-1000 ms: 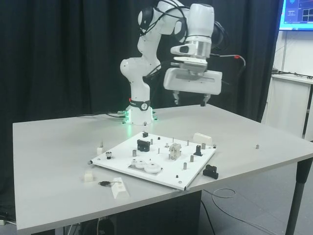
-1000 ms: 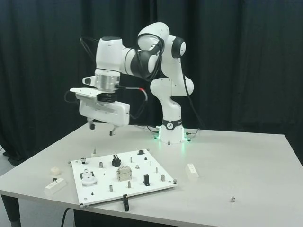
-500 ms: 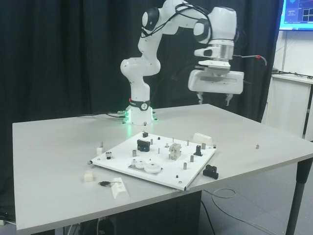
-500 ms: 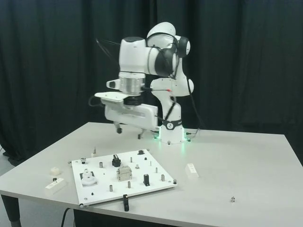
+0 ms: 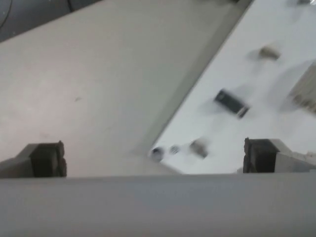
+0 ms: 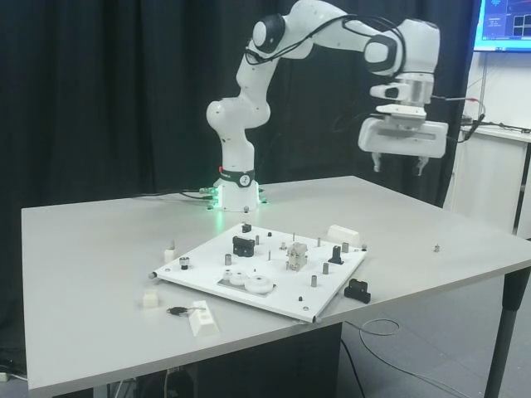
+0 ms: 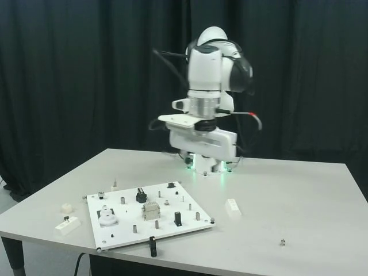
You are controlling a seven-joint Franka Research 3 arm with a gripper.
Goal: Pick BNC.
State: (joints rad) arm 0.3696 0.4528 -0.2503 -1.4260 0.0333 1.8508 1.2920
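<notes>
The gripper (image 6: 397, 166) hangs high above the grey table (image 6: 83, 249), its jaws wide apart and empty — the small upright part (image 6: 436, 246) that I take for the BNC stands alone below it, further from the arm's base, well apart from the white board (image 6: 340, 274).

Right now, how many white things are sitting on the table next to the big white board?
3: a long block beyond the board, toward the lone small part; a long block and a small round piece together off the opposite side. Others may be hidden.

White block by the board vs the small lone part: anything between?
Only bare grey table between white block and small lone part; both room views.
</notes>
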